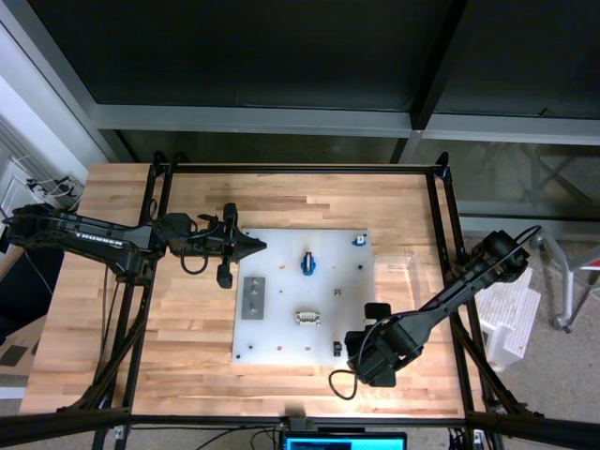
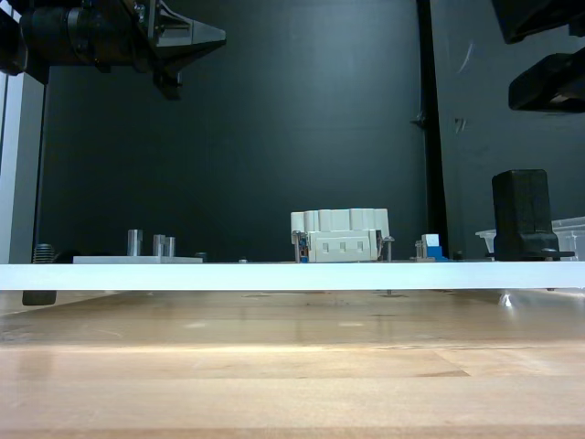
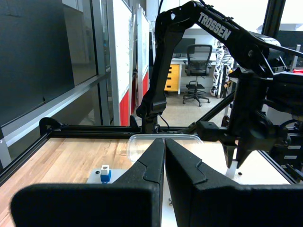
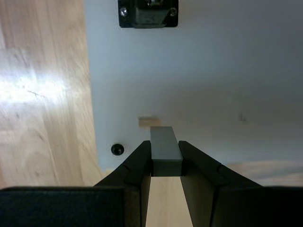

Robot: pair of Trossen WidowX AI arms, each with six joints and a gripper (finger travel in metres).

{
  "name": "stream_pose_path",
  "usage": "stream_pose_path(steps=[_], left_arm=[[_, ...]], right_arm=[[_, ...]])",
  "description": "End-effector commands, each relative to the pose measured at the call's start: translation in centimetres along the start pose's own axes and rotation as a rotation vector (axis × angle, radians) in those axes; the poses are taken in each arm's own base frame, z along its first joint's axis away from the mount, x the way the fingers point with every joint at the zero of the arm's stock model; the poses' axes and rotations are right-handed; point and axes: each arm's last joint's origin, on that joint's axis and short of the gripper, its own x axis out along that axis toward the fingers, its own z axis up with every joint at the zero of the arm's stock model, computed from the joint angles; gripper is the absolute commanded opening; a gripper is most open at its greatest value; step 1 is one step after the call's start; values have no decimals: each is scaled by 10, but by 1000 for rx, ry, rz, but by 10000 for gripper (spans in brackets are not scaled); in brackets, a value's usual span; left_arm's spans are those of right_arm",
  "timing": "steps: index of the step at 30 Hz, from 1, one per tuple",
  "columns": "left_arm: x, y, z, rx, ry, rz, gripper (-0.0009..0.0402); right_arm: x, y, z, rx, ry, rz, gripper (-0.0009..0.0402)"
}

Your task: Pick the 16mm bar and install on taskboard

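Note:
My right gripper (image 4: 165, 150) is shut on the 16mm bar (image 4: 165, 142), a short grey piece pinched between its fingertips. It points down over the taskboard (image 4: 203, 71) near that board's front right corner, close to a small slot (image 4: 147, 122). In the high view the right gripper (image 1: 359, 344) hovers beside a small black connector (image 1: 337, 349). My left gripper (image 1: 255, 246) is shut and holds nothing. It hangs high over the left rear edge of the white taskboard (image 1: 281, 281).
On the board are a grey block (image 1: 253, 298) with upright pegs (image 2: 135, 242), a blue knob (image 1: 308, 263) and a white connector (image 2: 338, 236). A clear tray (image 3: 161, 141) lies right of the board. Black frame rails border the wooden table.

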Motion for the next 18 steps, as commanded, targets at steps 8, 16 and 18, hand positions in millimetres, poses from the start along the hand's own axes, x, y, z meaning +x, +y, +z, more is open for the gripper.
stream_pose_path(steps=[8,16,18], left_arm=[[0,0,0,0,0,0,0],[0,0,0,0,0,0,0],[0,0,0,0,0,0,0]], right_arm=[[0,2,2,4,-19,11,12],[0,2,3,5,-27,17,12],[0,2,3,5,-27,18,12]])
